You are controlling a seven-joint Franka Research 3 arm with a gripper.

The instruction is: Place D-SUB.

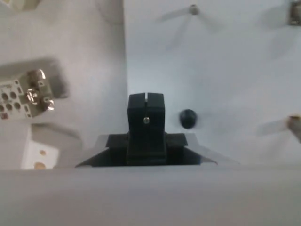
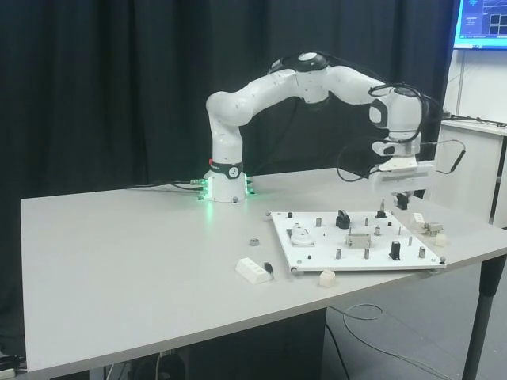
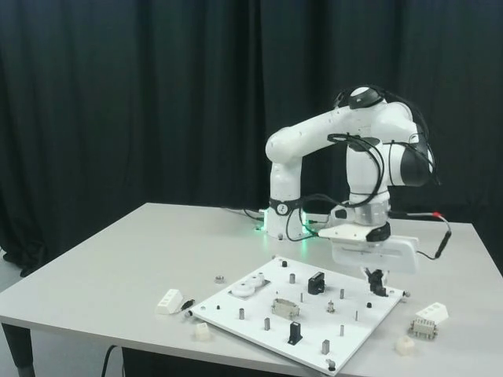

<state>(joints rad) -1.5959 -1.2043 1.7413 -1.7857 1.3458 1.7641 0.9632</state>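
Wrist view: end effector [image 1: 146, 98] hovering over board [image 1: 211, 61], fingers closed w/ only a thin slit, nothing visibly gripped.
What I'm taking for the D-SUB [image 3: 287, 308], a metal part, is sitting mid-board, well apart from the arm. Risk: the tips are hanging low near a black peg [image 1: 187, 118]; moving sideways w/o lifting could be clipping pegs and shoving the board across the counter [image 3: 118, 259].

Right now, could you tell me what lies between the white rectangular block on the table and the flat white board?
A small black piece, close beside the white rectangular block; both room views show it.
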